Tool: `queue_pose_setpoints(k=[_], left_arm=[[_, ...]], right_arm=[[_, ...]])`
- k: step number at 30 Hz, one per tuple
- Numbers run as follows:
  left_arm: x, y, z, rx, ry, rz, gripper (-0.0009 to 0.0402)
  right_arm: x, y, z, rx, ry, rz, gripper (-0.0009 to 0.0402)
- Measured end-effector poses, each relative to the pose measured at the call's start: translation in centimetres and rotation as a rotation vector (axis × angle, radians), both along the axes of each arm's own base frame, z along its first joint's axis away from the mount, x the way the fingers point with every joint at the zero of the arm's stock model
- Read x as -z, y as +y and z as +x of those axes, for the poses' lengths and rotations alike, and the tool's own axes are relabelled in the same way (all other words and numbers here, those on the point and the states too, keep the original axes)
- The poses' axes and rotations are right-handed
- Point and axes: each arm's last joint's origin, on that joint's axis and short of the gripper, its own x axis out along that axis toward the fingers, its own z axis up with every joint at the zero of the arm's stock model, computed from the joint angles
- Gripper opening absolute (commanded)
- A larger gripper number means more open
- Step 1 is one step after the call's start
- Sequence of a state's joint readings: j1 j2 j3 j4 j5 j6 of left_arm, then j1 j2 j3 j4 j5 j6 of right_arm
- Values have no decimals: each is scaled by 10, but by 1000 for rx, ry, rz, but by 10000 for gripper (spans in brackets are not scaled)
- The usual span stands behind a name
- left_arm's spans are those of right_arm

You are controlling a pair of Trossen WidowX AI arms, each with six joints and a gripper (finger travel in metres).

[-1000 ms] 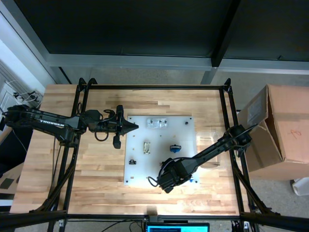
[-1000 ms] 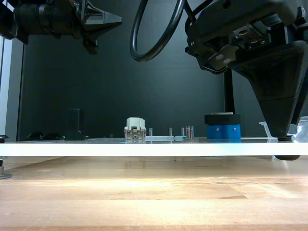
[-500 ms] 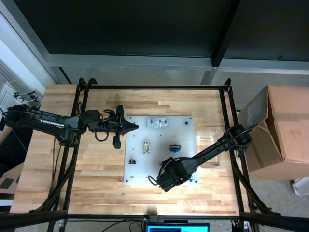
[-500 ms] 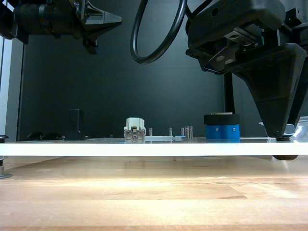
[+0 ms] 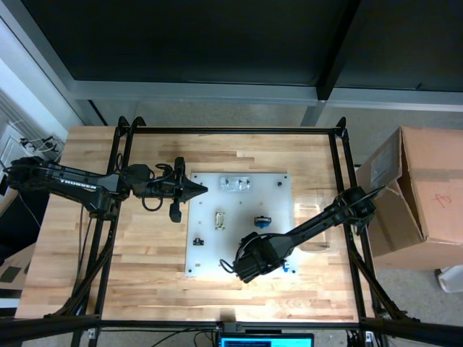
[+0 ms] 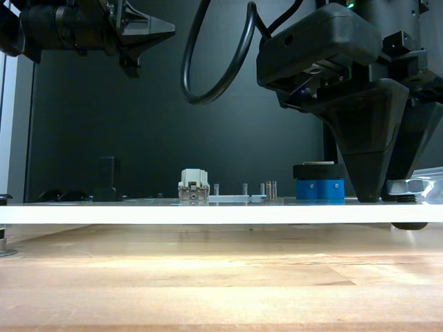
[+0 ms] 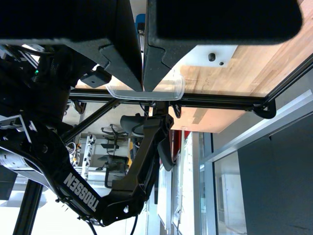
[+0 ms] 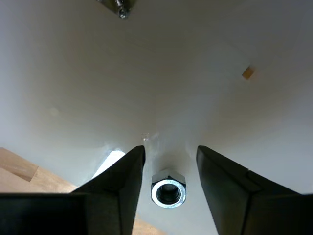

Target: Pick the M12 nut and place it on its threads and fasten

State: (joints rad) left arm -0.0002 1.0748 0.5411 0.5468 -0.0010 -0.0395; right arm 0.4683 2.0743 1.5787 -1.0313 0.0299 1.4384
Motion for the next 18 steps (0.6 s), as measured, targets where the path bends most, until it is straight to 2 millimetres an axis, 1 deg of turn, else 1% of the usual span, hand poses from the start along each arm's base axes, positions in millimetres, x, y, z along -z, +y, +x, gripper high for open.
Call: queue_pose_setpoints(k=[5,10,14,16,18], left_arm=[[0,0,0,0,0,0,0],[0,0,0,0,-1,0,0],[0,0,0,0,-1,0,0],[0,0,0,0,-1,0,0],[0,0,0,0,-1,0,0]], right_arm=[[-5,2,2,-12,-9,29,193],[-21,3,2,-76,-44,33,189],[-35,0,0,-245,-84,17,169],[-42,0,-2,-349,-102,9,150],[-45,-1,-4,-443,-100,-1,122]])
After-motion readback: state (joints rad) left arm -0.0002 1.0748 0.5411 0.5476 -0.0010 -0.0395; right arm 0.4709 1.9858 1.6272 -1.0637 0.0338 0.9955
